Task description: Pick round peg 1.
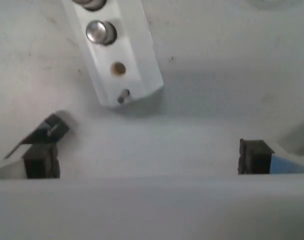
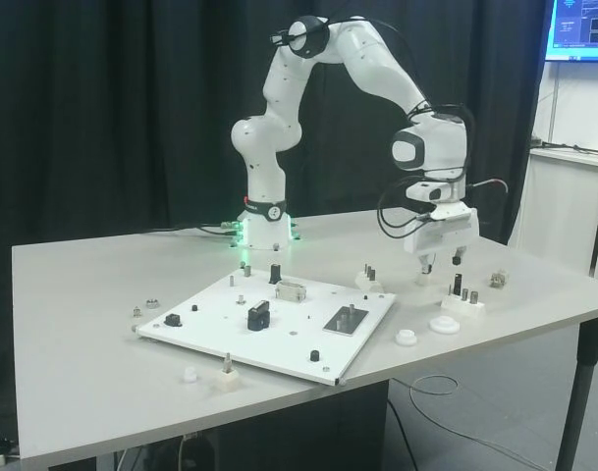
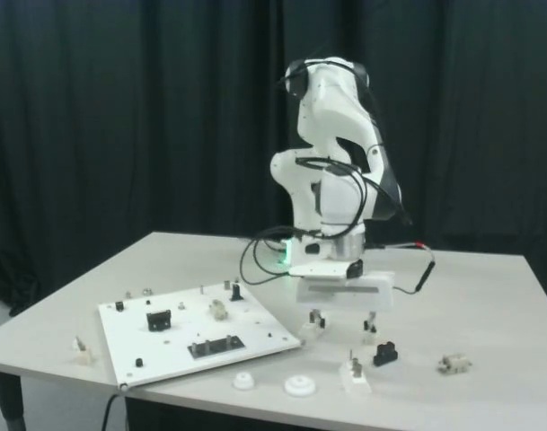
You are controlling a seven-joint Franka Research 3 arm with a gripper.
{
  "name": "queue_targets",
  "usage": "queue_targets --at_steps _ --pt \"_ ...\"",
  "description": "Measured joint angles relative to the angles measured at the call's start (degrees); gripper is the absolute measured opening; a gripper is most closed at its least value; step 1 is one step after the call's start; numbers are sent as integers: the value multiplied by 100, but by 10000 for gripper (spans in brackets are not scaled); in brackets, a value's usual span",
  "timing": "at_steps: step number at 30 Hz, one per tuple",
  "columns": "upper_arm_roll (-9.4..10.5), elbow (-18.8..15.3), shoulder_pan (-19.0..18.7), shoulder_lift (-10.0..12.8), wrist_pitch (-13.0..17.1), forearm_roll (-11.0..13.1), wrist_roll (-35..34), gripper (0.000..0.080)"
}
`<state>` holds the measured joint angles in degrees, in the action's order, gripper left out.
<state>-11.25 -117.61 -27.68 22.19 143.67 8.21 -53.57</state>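
Tool point(image 1: 147, 160) hangs w/ fingers spread wide, nothing between them, so it can straddle a peg; round peg 1 point(image 1: 101, 32) stands upright in its white holder block point(image 1: 117, 55) on the grey worktop point(image 1: 216, 115), approx 11 o'clock of the tool, apart from both fingertips.

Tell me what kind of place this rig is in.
Likely a robotics lab or test cell: black curtains surround a grey table, the white arm is bolted to it, and a white assembly board carries small fixtures. A monitor hangs in one corner.
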Motion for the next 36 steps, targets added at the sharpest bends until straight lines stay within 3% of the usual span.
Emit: queue_targets --at_steps 14,34,35,36 --pt "1 384 -19 491 -1 0 -113 800" --pt "38 463 -58 714 -1 0 -296 800" --pt "39 468 -59 721 -1 0 -314 646" --pt "39 472 -60 729 -1 0 -328 646"
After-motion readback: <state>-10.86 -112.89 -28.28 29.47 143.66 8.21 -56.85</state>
